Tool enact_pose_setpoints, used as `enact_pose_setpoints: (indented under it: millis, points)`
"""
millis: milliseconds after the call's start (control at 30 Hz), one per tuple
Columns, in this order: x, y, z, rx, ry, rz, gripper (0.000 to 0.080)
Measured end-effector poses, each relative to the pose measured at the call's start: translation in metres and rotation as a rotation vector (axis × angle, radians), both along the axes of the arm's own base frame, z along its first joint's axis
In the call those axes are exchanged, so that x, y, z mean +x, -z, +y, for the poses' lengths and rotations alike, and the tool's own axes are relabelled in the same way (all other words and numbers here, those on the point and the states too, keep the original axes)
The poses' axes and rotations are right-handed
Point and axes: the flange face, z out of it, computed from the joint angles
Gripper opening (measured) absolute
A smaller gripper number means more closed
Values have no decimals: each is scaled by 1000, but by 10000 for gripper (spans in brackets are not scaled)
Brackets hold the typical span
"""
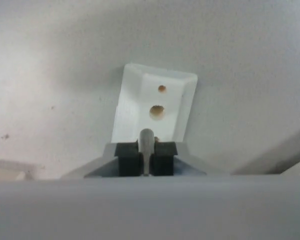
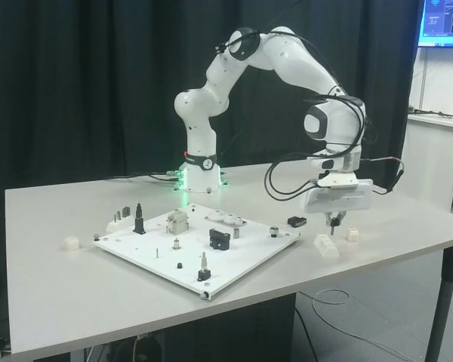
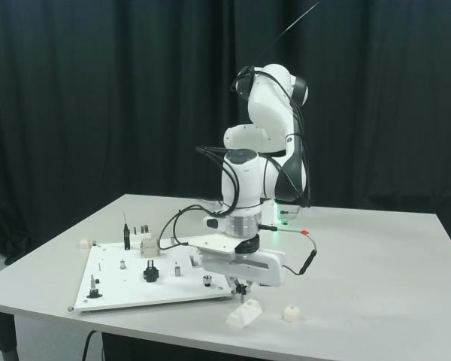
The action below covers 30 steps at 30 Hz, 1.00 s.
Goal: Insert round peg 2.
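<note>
Wrist view: gripper (image 1: 146,161) is clenching a grey round peg (image 1: 147,145) above a white holder block (image 1: 155,107) lying on the grey table (image 1: 50,75), black curtains (image 2: 83,83) hanging behind.

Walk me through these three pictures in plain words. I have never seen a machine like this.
The white arm is a robot bolted on a grey table. Two pictures come from cameras in the room; the third looks down from the arm's wrist. Its claw, two black fingers, is shut on a small grey peg and hangs over a white holder block with two round holes. Nearby lie a white board studded with small parts and a small white cube.
</note>
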Motion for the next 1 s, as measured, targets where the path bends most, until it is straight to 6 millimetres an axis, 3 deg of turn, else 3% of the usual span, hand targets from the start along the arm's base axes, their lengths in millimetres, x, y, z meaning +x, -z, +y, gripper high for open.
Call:
enact_pose_setpoints:
  millis: [600, 800, 1000]
  points:
    - [4, -9, -4, -37, -26, 0, 61]
    - [8, -15, -18, -74, -34, 0, 61]
    - [9, -23, -44, -124, -38, 15, 61]
